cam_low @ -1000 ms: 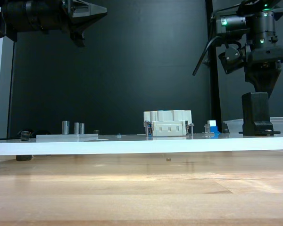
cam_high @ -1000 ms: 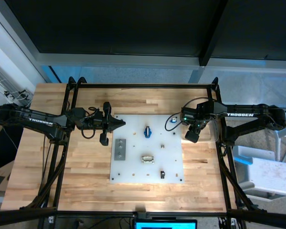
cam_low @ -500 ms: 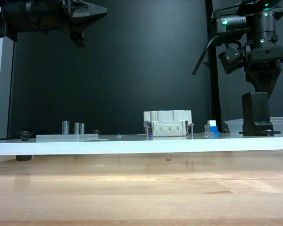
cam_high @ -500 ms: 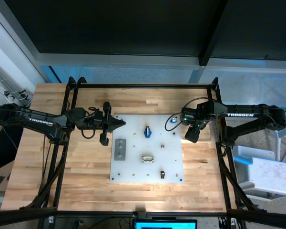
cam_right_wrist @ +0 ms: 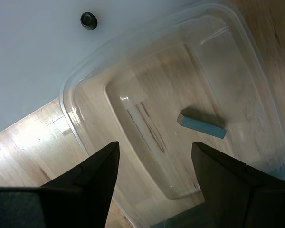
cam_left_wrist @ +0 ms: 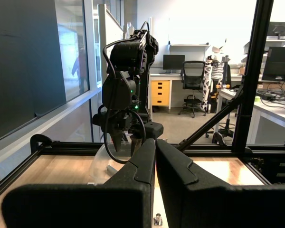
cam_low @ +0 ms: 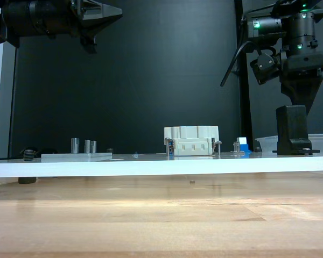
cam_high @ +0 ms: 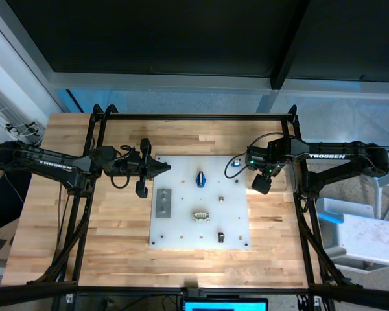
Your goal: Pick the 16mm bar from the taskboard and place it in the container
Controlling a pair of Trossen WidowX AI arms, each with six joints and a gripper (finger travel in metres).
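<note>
The 16mm bar (cam_right_wrist: 201, 126), or what I take for it, since I can't judge its width, lies flat on the floor of the container (cam_right_wrist: 180, 85). My right gripper (cam_right_wrist: 153, 152) hangs directly above the container, fingers spread and holding nothing. The bar's long axis runs roughly along the line from one finger to the other. My left gripper (cam_left_wrist: 155, 145), fingers pressed together, sits well away from the container, beyond the far side of the taskboard (cam_high: 181, 227).

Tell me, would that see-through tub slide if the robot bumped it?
Probably: the container looks thin, clear plastic resting on smooth wood, so likely light and slidey. The bar lying inside may add slight weight. The open right gripper hovers over it; the shut left gripper hangs above the far-left corner of the taskboard.
</note>
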